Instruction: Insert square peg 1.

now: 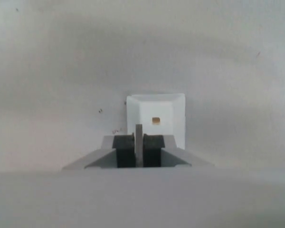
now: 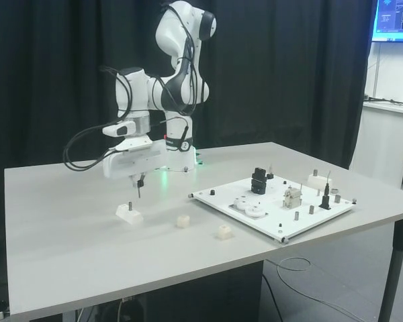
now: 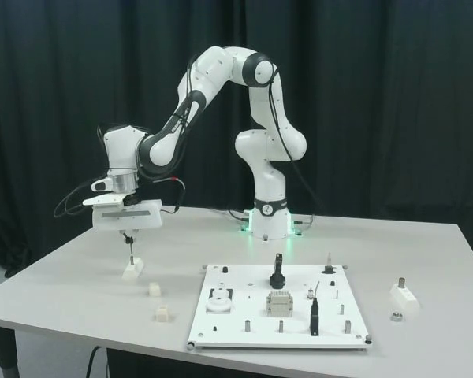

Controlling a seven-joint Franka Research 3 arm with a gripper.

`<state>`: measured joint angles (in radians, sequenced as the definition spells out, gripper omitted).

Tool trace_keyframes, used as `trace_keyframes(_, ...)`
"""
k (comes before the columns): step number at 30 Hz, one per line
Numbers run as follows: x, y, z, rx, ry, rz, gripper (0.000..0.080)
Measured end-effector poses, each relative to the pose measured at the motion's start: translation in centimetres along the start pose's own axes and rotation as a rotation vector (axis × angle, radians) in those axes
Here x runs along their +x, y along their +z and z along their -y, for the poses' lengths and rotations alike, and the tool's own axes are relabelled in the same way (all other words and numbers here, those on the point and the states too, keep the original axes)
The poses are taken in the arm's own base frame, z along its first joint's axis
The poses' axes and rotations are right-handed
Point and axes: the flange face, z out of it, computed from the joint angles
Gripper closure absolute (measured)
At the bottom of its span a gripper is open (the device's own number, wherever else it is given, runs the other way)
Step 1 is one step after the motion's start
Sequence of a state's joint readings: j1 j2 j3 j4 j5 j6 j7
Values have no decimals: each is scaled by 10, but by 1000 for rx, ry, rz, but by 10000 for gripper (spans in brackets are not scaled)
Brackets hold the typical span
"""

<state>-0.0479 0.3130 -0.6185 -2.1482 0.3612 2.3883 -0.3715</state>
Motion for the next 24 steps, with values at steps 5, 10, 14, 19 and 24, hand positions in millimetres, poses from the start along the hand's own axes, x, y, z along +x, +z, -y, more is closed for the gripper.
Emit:
trace_keyframes(5,1,-6,9,10,-4,-7,771)
trace_keyframes(10,0,-13,20,27,1,-1,771)
trace_keyframes(14,-1,-19,31,33,-1,9,771)
trace_keyframes(19,-3,-26,48,43,4,30,771)
trace_keyframes(24,-9,-33,70,57,18,61,771)
